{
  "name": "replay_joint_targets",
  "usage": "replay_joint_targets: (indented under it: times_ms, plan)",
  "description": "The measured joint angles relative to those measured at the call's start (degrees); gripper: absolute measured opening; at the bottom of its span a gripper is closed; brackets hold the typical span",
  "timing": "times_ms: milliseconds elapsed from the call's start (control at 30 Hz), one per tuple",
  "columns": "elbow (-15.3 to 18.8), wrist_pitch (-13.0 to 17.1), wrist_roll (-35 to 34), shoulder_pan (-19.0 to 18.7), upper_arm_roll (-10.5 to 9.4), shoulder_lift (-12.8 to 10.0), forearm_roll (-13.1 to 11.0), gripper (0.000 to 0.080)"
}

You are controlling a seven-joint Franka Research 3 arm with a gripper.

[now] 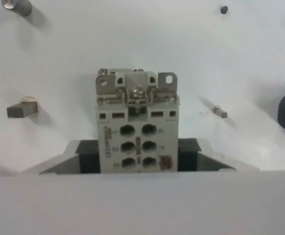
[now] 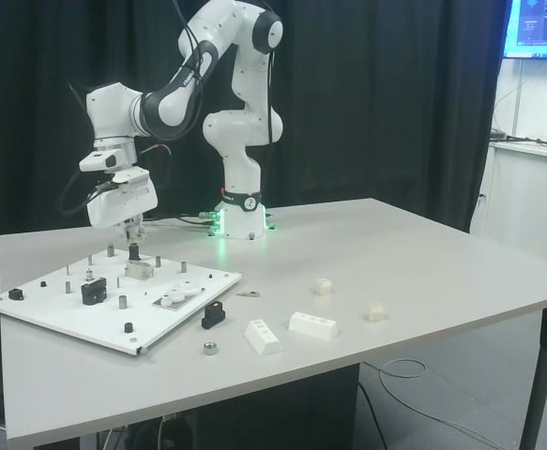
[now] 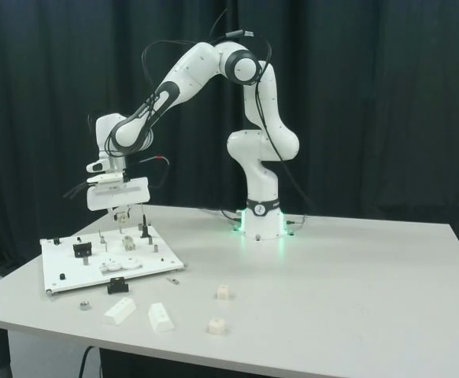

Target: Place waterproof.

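Item, my gripper (image 1: 138,159): black fingers on either side of the connector (image 1: 136,125), pinching its lower body between them, as the wrist view shows. Item, connector: a white block with six round sockets in two columns, a metal bracket with a screw at its far end; small numerals are moulded beside the sockets, too faint for me to read with confidence, and I find no brand name. It hangs in the gripper above the white board (image 2: 29,314), apart from it as far as I can judge. Item, beyond the hand on the board: upright pegs (image 1: 17,6), a small grey block (image 1: 21,110), a short pin (image 1: 220,112), a black part (image 2: 94,292). Item, well away on the grey table (image 2: 423,253): loose white blocks (image 2: 313,324) and a nut (image 2: 211,348). Step in hand, by my judgement: carrying the connector to its seat. Next move calls for squaring it over that seat, lowering straight, and releasing only once it rests.
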State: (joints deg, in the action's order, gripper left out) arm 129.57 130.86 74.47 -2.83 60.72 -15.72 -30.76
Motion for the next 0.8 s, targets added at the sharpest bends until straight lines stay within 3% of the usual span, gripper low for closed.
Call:
replay_joint_targets:
  times_ms: [800]
  plan:
    - [-0.68,-0.8,-3.17,-1.82,-0.17,0.32,-0.16,0.0316]
